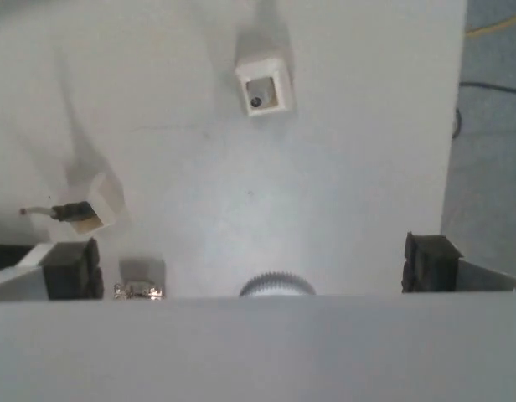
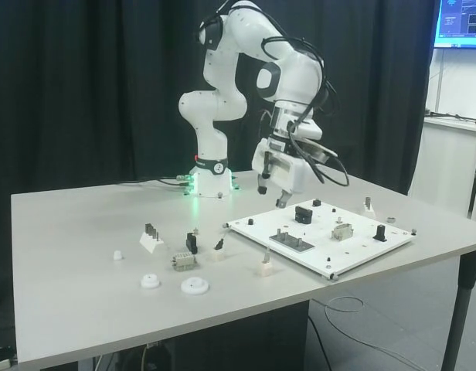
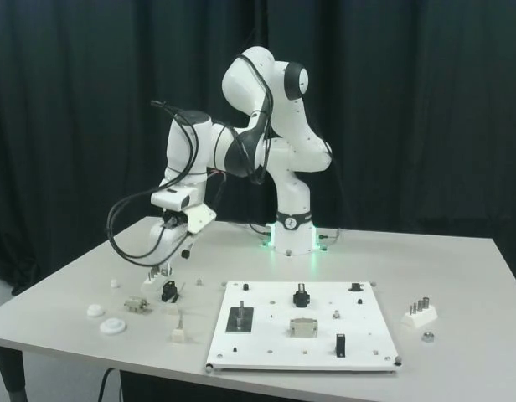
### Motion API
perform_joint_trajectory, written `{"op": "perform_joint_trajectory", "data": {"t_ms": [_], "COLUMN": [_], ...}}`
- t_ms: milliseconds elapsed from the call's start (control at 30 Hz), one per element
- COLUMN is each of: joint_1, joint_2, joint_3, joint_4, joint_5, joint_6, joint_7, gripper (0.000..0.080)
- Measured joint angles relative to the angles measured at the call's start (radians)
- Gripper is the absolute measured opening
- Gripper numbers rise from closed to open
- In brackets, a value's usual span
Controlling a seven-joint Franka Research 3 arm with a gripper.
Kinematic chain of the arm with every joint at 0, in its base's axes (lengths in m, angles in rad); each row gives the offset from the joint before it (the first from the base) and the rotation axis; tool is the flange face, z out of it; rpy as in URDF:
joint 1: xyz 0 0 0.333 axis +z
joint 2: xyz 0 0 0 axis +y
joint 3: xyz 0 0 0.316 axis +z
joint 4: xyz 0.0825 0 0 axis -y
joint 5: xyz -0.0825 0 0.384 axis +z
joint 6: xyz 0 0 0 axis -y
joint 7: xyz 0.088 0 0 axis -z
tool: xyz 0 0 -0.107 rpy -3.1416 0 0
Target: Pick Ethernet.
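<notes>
White arm's claw (image 2: 272,190) hanging above the grey counter (image 2: 68,232), fingers spread apart and empty, Ethernet plug (image 1: 74,212), a black tip with a thin lead lodged in a white block, lying on the counter below, near a second white block (image 1: 264,86)

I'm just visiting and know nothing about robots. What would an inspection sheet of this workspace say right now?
Surface: grey table, with a white board lying on it.
Job's things: small plug in a white holder, probably the Ethernet; not gripped.
Clutter: white gear, peg block, metal connector.
Grippers: gripper open, empty, above the loose parts.
Cables: black cables loop off the arm's wrist.
Surroundings: black curtain; screen.
</notes>
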Motion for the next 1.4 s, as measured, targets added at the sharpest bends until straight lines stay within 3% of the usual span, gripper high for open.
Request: {"op": "perform_joint_trajectory", "data": {"t_ms": [500,1400], "joint_1": [0.0,0.005], "joint_2": [0.051,0.146], "joint_3": [-0.015,-0.019], "joint_4": [-0.001,-0.003], "joint_5": [0.0,0.001], "joint_6": [0.027,0.127], "joint_7": [-0.096,-0.127], "gripper": [0.08,0.08]}}
